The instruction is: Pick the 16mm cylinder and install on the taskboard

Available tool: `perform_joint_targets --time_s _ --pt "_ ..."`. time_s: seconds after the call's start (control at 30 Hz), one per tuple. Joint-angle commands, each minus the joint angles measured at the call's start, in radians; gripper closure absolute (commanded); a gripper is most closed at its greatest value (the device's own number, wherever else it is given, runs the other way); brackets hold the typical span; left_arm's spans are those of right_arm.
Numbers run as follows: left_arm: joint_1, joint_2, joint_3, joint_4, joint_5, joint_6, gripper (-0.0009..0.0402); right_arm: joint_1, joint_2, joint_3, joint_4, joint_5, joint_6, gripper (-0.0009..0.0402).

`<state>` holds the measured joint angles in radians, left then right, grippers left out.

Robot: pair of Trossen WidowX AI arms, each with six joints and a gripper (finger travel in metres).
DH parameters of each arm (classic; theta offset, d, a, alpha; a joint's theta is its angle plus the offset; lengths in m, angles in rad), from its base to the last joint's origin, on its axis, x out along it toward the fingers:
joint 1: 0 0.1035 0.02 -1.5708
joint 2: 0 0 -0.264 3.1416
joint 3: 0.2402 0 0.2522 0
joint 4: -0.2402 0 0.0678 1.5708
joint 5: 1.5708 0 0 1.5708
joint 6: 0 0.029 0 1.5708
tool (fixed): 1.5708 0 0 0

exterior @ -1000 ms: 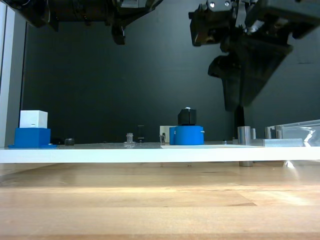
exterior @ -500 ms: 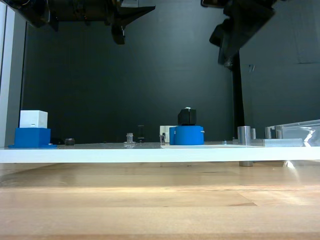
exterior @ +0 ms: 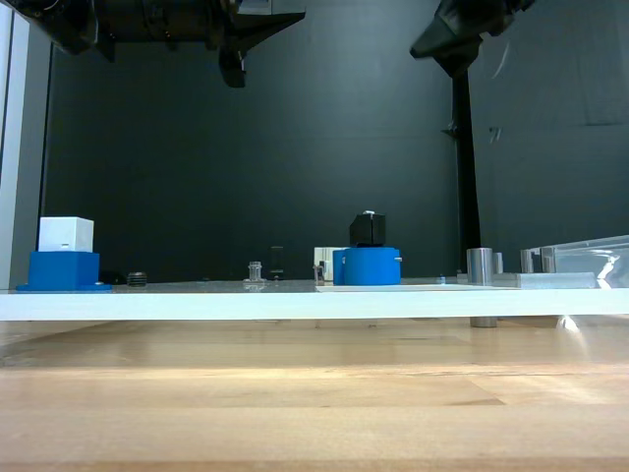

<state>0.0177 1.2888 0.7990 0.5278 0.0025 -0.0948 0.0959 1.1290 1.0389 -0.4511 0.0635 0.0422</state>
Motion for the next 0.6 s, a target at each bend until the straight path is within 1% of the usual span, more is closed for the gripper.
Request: perform_joint_targets --time_s 0.03,0.07,0.17,0.23,0.37,0.47,0.53,0.6 --pt "0.0 0.0 0.0 0.0 0.0 0.0 0.0393 -0.032 -0.055 -0.066 0.122 -0.033 0.001 0.0395" --pt "0.0 0.0 0.0 0.0 0.0 0.0 0.0393 -0.043 -0.069 -0.088 0.163 -0.04 0.002 0.0394" --pt "0.0 0.0 0.0 0.0 0.0 0.0 0.0393 -0.071 -0.114 -0.153 0.272 -0.04 0.001 0.0393" --pt "0.0 0.0 0.0 0.0 0.0 0.0 0.0393 -0.087 -0.144 -0.195 0.337 -0.047 0.001 0.0393" --pt "0.0 0.0 0.0 0.0 0.0 0.0 0.0393 -0.129 -0.2 -0.273 0.468 -0.121 0.006 0.0393" --pt "0.0 0.0 0.0 0.0 0.0 0.0 0.0393 -0.166 -0.227 -0.319 0.55 -0.162 0.019 0.0393" --pt "0.0 0.0 0.0 0.0 0.0 0.0 0.0393 -0.182 -0.238 -0.345 0.602 -0.162 0.031 0.0393" --pt "0.0 0.0 0.0 0.0 0.0 0.0 0.0393 -0.182 -0.246 -0.367 0.649 -0.16 0.029 0.0393"
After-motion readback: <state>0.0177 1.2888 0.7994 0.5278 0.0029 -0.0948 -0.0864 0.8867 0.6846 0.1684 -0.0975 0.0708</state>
